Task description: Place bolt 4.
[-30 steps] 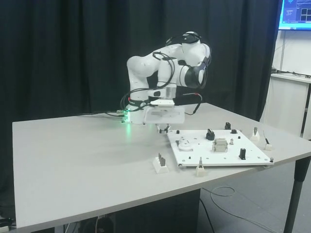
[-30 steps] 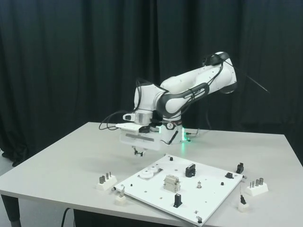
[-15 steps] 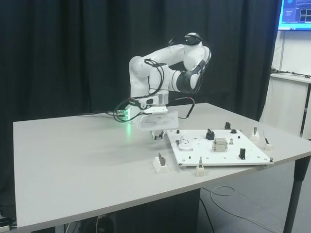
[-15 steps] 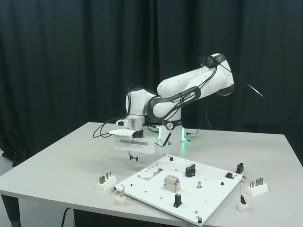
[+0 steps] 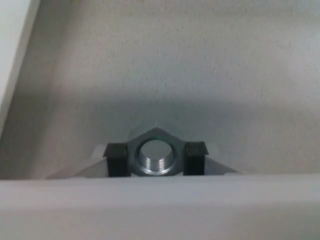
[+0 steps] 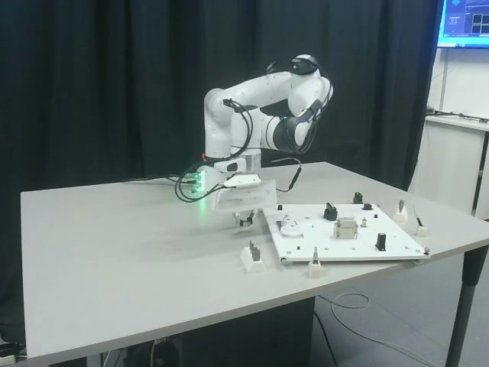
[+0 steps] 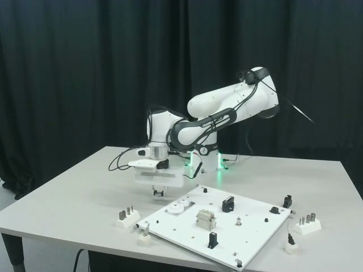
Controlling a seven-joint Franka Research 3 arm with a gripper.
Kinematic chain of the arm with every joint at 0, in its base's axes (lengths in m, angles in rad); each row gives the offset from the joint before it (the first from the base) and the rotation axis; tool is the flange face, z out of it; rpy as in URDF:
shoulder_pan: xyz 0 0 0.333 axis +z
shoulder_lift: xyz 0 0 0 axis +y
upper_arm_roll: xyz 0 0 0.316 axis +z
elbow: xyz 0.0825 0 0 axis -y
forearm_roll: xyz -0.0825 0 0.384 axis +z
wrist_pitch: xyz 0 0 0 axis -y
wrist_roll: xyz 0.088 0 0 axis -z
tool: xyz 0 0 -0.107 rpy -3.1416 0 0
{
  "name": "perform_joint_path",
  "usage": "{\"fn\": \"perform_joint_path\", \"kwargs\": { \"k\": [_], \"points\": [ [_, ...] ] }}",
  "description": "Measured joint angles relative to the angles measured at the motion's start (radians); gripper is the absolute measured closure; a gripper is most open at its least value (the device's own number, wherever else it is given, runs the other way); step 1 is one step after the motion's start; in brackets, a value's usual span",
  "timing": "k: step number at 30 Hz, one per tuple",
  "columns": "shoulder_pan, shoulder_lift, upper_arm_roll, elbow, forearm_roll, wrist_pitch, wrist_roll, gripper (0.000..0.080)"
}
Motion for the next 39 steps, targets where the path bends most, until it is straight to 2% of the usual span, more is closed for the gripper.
{"fn": "perform_joint_path", "kwargs": {
  "k": [22, 39],
  "points": [
    [-0.034, -0.017, 0.044, 0.026, 0.024, 0.009, -0.03, 0.0576],
    [-0.046, -0.02, 0.054, 0.029, 0.042, 0.015, -0.029, 0.0576]
  ]
}}
